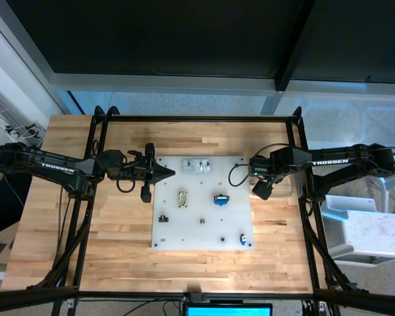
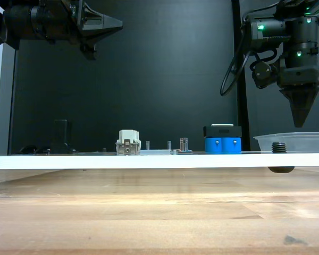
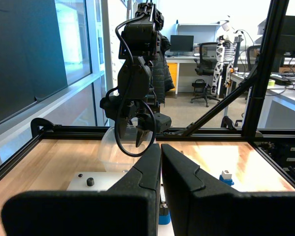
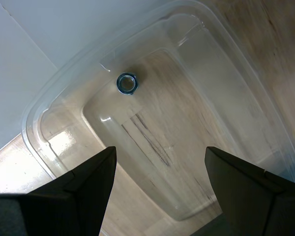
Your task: Unfasten the M12 fastener and place in the container
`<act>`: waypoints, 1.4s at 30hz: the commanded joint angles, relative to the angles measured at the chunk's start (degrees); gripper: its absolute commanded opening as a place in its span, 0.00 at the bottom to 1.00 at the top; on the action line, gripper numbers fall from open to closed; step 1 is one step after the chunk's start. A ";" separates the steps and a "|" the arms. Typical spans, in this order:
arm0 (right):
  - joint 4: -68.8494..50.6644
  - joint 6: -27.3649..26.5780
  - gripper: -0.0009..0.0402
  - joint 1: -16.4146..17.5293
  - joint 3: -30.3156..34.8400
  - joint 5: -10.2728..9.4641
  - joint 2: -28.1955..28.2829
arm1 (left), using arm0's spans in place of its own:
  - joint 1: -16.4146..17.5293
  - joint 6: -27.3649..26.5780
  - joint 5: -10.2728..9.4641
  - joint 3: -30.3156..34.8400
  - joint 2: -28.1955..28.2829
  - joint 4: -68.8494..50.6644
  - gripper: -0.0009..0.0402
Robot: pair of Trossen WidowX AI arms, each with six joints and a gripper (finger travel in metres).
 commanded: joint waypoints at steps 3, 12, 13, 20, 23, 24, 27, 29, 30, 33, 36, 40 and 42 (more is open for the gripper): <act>0.20 0.04 0.63 0.02 0.04 -0.02 0.02 | 0.02 0.02 0.00 0.02 0.02 0.02 0.02; 0.50 0.04 0.63 0.00 0.04 -0.02 0.02 | 0.02 0.02 0.00 0.02 0.02 0.02 0.02; 0.59 0.02 0.63 0.00 0.02 -0.02 0.02 | 0.00 0.02 0.00 0.02 0.02 0.02 0.02; 2.14 0.04 0.63 0.02 0.04 -0.02 0.02 | 0.00 0.02 0.02 0.02 0.02 0.00 0.02; 2.45 0.02 0.63 0.00 0.04 -0.04 0.02 | 0.00 0.02 0.02 0.02 0.02 0.02 0.02; 2.45 0.04 0.63 0.02 0.04 -0.04 0.02 | 0.00 0.02 0.00 0.02 0.02 0.02 0.02; 2.45 0.02 0.63 0.02 0.04 -0.04 0.02 | 0.00 0.02 0.02 0.02 0.02 0.02 0.02; 2.45 0.02 0.63 0.00 0.04 -0.04 0.02 | 0.00 0.02 0.00 0.02 0.02 0.02 0.02; 2.45 0.02 0.63 0.02 0.04 -0.04 0.02 | 0.00 0.02 0.00 0.02 0.02 0.02 0.02; 2.47 0.02 0.63 0.02 0.04 -0.04 0.02 | 0.00 0.02 0.02 0.02 0.02 0.02 0.02; 2.54 0.04 0.63 0.02 0.04 -0.04 0.02 | 0.00 0.02 0.02 0.02 0.02 0.02 0.02; 2.62 0.02 0.63 0.00 0.04 -0.04 0.02 | 0.00 0.02 0.00 0.02 0.02 0.02 0.02; 2.80 0.02 0.63 0.00 0.04 -0.04 0.02 | 0.02 0.02 0.00 0.02 0.02 0.02 0.02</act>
